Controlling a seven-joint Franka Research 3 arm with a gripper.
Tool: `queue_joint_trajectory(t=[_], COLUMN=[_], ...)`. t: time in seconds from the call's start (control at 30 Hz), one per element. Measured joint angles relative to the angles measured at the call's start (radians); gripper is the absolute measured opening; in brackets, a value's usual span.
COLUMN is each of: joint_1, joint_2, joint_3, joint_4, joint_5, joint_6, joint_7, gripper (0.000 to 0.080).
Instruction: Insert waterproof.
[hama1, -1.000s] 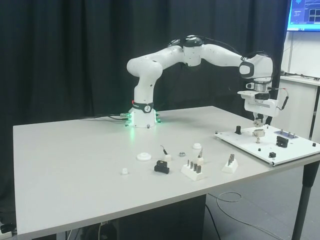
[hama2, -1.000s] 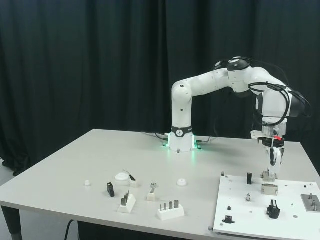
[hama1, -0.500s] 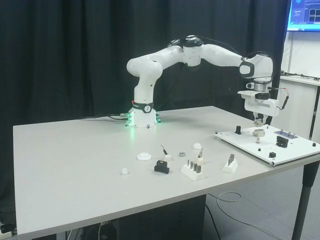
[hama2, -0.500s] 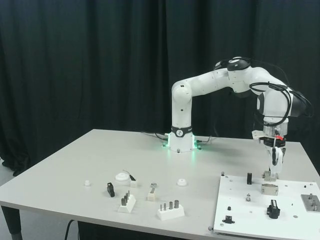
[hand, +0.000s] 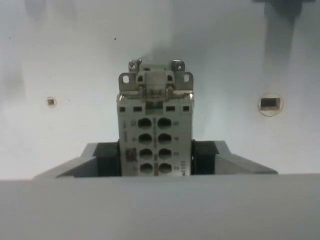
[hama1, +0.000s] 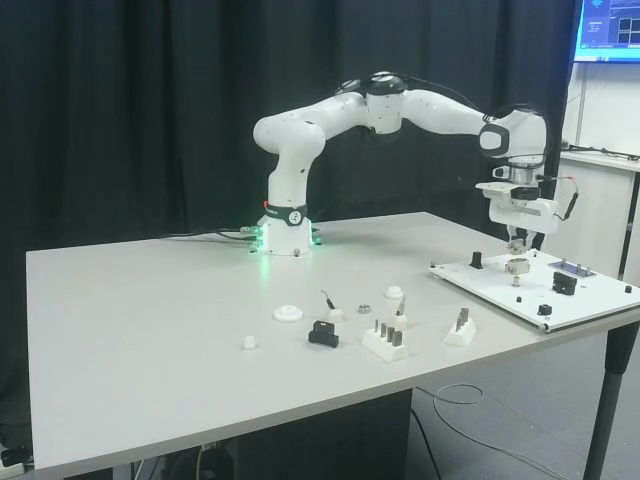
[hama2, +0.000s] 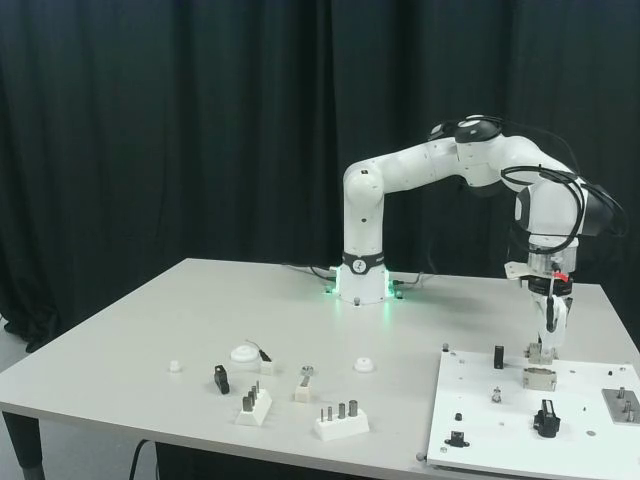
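The grey waterproof connector (hand: 155, 130), with two columns of round holes and a metal latch at one end, stands on the white board (hand: 60, 60). My gripper (hand: 156, 161) hangs just above it, and its black fingers (hand: 107, 160) stand on either side of the connector body. They are open. In the first room view the gripper (hama1: 516, 241) hovers a little above the connector (hama1: 517, 266), at the back part of the board (hama1: 590, 300). The second room view has the gripper (hama2: 547, 338) over the same board (hama2: 480, 420).
Other small black and grey fittings (hama1: 563, 283) sit on the board. On the table's front half lie white fixtures with pegs (hama1: 385, 340), a white disc (hama1: 288, 313), a black clip (hama1: 322, 333) and a small white cap (hama1: 249, 342). The arm's base (hama1: 284, 228) glows green.
My gripper has risen slightly, straight up from the connector. The connector has stayed in place on the board.
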Motion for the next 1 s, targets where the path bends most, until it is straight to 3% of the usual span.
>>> queue_joint_trajectory(t=[1.0], joint_1=[-0.003], joint_2=[0.015], joint_3=[0.010], joint_4=[0.001], joint_5=[0.002], joint_6=[0.006], joint_7=[0.002], gripper=[0.0305])
